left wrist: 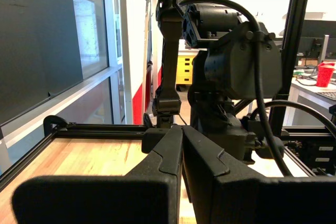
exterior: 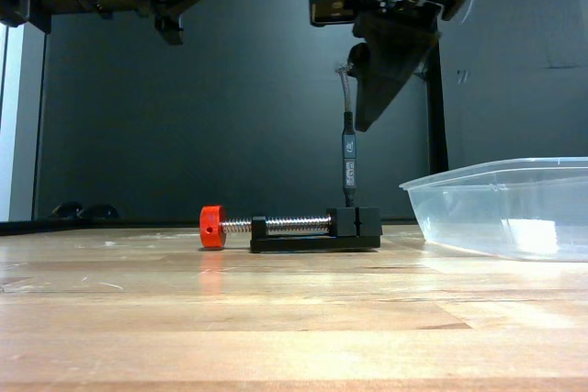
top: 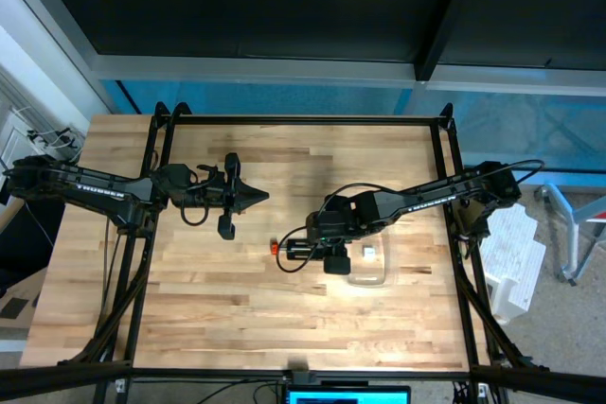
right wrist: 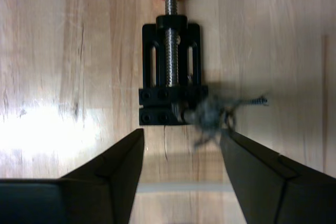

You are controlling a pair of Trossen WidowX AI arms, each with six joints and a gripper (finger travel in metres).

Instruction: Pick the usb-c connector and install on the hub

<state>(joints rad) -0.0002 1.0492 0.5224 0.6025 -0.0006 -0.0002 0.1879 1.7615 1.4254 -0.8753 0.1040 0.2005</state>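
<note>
Bright overhead light leaves white glare on the table (right wrist: 42, 124) beside the clamp (right wrist: 168, 77), the usb-c connector (right wrist: 209, 115) is blurred, and the low view's backdrop is dark.

So the usb-c connector (exterior: 349, 161) is a skinny dark plug with a thin cable (exterior: 345, 91) coming off its top, and it's standing dead upright. Its bottom end sits in the right-hand block of the little black vise (exterior: 312, 229), around mid-table. Can't tell if it's fully in. It's not held: the right gripper (right wrist: 181, 131) hangs above, fingers spread wide. I can't pick out the hub itself.
</note>
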